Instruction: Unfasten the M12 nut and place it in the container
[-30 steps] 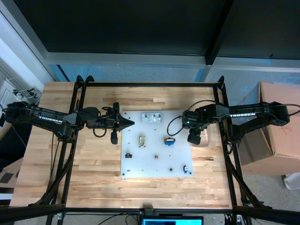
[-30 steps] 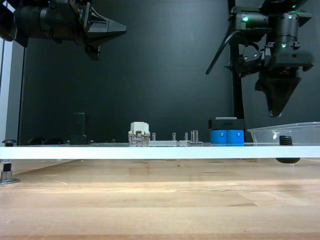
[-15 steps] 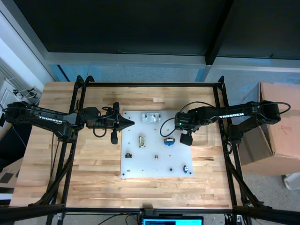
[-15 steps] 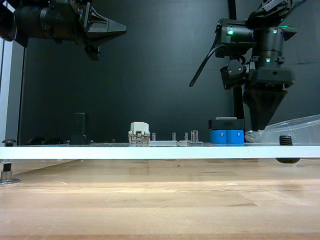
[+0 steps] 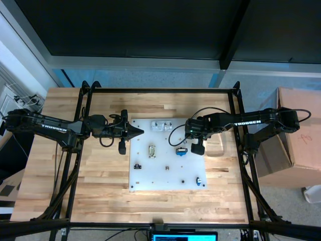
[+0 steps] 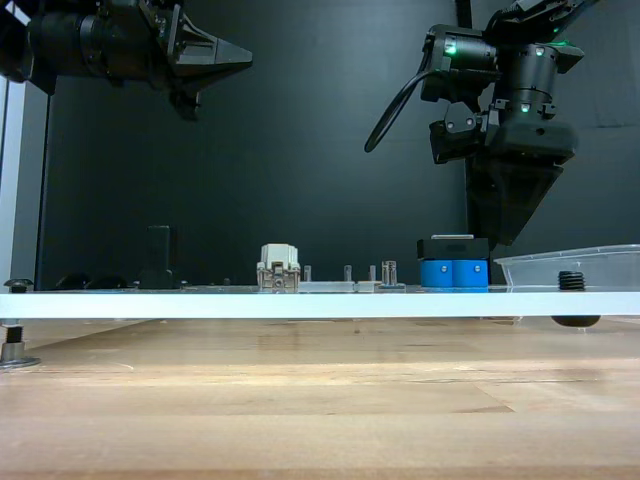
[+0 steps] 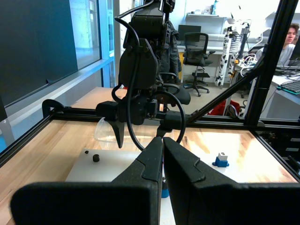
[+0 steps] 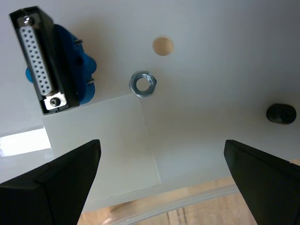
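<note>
Lying free on board, nut under wide right gripper; left gripper closed, seemingly at board's left edge.

right hand spread over nut | blue connector close beside; stud well apart | left hand high, seemingly unobstructed

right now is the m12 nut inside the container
No, the right wrist view shows the nut lying free on the white board beside the blue connector.
</note>
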